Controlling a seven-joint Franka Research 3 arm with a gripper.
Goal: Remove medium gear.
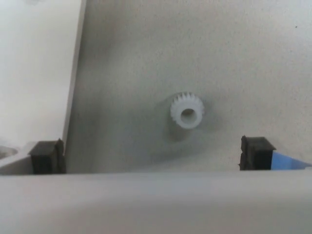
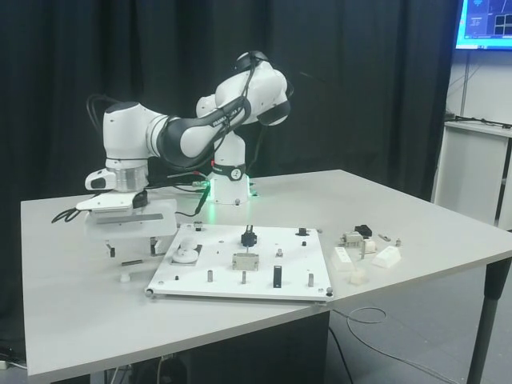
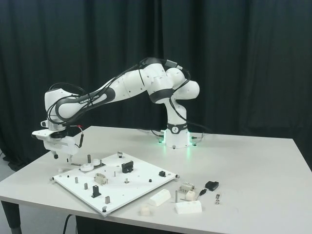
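A small white gear (image 1: 186,110) lies flat on the grey table, just off the edge of the white board (image 1: 34,63). In the first room view this gear (image 2: 126,277) sits left of the board (image 2: 288,252). My gripper (image 1: 151,155) hovers straight above it, open, with one black fingertip (image 1: 46,156) on each side and nothing held. From the room cameras the gripper (image 2: 132,250) (image 3: 62,157) hangs low over the table at the board's left end.
The board (image 3: 136,187) carries pegs, small black parts and a larger white gear (image 2: 186,250) (image 3: 89,166) near my gripper. Several loose white and black parts (image 2: 364,248) (image 3: 187,207) lie on the table beyond the board's other end.
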